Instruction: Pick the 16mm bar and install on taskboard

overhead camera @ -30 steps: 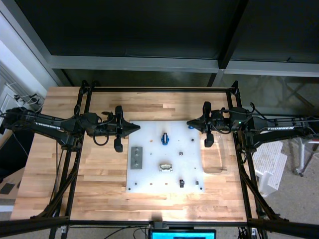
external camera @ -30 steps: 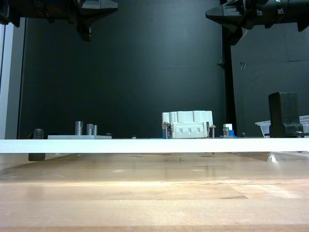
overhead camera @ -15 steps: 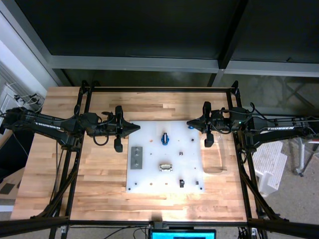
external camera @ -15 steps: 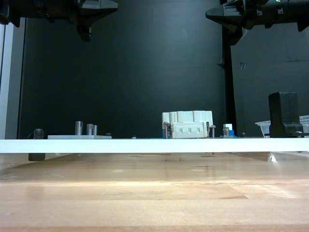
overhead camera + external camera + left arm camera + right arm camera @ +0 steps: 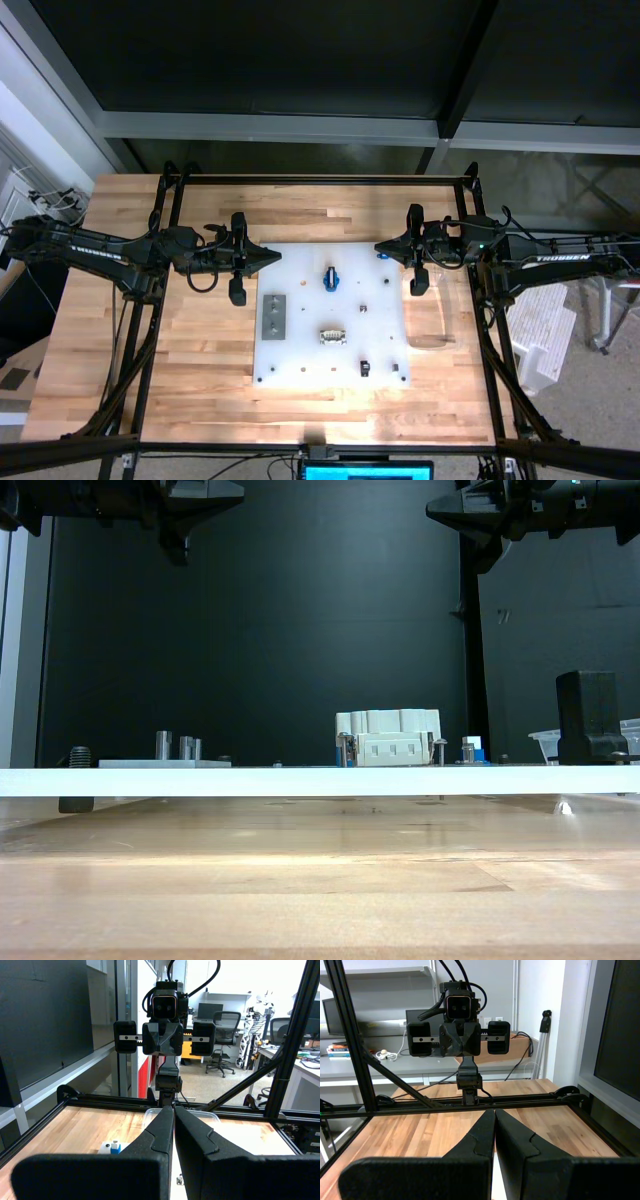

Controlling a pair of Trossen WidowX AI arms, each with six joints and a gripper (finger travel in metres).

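Hovering high over the far corners of the taskboard (image 5: pixel 300 372), left gripper (image 5: pixel 274 259) and right gripper (image 5: pixel 381 247) are facing each other, fingers pressed together on nothing; where the 16mm bar is lying, cannot tell.

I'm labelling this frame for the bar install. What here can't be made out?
16mm bar: cannot be located; parts on the taskboard are too small in the high view.
Clear tray: contents unreadable from above; a black block partly hides it in the low view.
Left gripper and right gripper, both shut, high over the taskboard's side edges: cropped by the low view's top edge.
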